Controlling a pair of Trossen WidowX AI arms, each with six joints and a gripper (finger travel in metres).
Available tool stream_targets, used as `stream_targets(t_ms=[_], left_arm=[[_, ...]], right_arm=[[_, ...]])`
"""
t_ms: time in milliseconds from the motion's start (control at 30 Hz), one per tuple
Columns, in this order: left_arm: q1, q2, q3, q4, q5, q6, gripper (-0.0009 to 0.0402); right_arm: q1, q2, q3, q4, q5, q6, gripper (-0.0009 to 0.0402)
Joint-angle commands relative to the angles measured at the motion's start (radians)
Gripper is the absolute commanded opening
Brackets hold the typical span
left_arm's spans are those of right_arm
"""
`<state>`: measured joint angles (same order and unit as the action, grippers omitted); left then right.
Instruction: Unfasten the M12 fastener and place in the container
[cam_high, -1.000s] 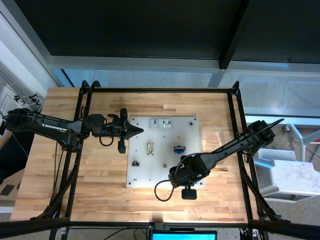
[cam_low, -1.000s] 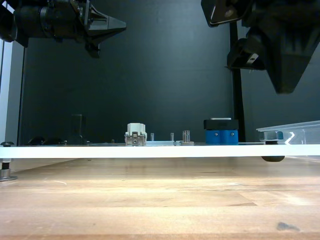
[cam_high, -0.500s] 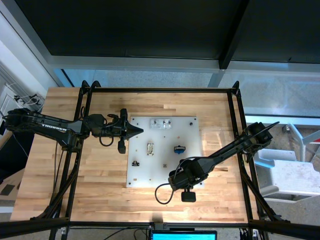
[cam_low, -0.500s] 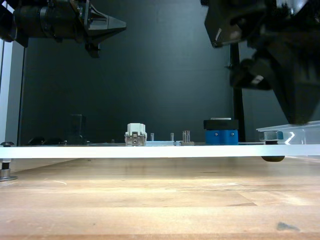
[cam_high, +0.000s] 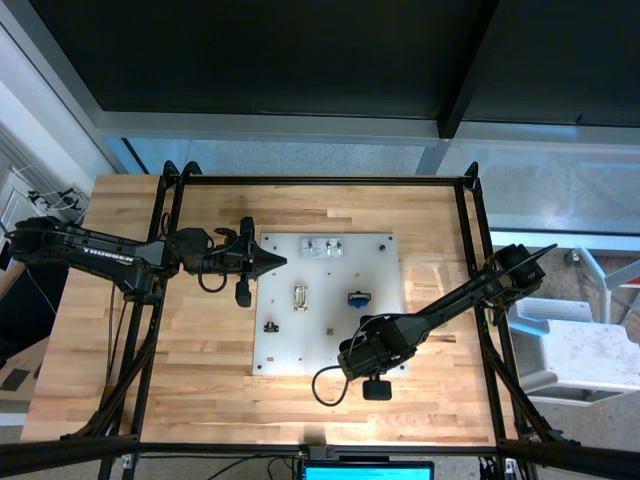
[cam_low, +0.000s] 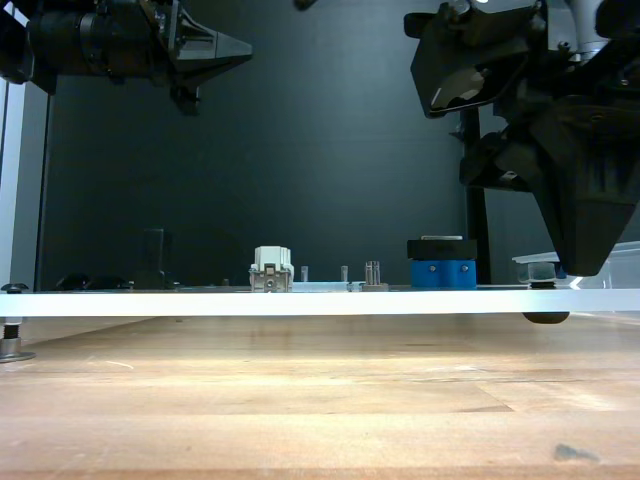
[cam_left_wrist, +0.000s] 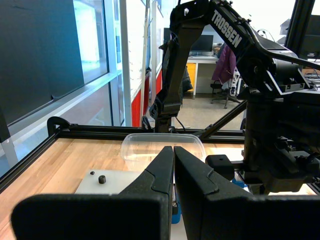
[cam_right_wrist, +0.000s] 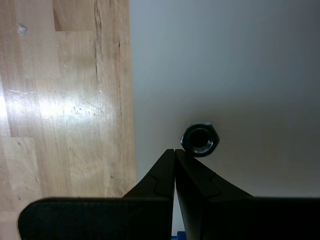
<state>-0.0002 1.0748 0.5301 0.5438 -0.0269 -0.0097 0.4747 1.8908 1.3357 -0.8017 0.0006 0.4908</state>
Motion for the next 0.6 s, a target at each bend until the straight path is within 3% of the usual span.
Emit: stream_targets(t_ms=[33,167,200,333,467,533,600], left_arm=[[0.000,0.000,0.000,0.000,0.000,0.000,0.0000],[0.000,0.000,0.000,0.000,0.000,0.000,0.0000],[0.000,0.000,0.000,0.000,0.000,0.000,0.0000],[0.000,0.000,0.000,0.000,0.000,0.000,0.0000],[0.000,0.000,0.000,0.000,0.000,0.000,0.0000],[0.000,0.000,0.000,0.000,0.000,0.000,0.0000],[0.000,0.000,0.000,0.000,0.000,0.000,0.0000]], right_arm=[[-0.002,0.000,0.000,-0.001,0.003,0.000,0.0000],[-0.002,0.000,0.000,-0.011,0.013,0.000,0.0000],[-0.002,-0.001,0.000,-0.024,0.037,0.002,0.0000],[-0.002,-0.015,0.011,-0.111,0.245,0.108,0.0000],[-0.002,-0.032,0.016,-0.134,0.250,0.111,0.0000],[-0.002,-0.037,0.016,-0.137,0.224,0.111,0.0000],[-0.001,-0.040,0.019,-0.136,0.175,0.110,0.0000]])
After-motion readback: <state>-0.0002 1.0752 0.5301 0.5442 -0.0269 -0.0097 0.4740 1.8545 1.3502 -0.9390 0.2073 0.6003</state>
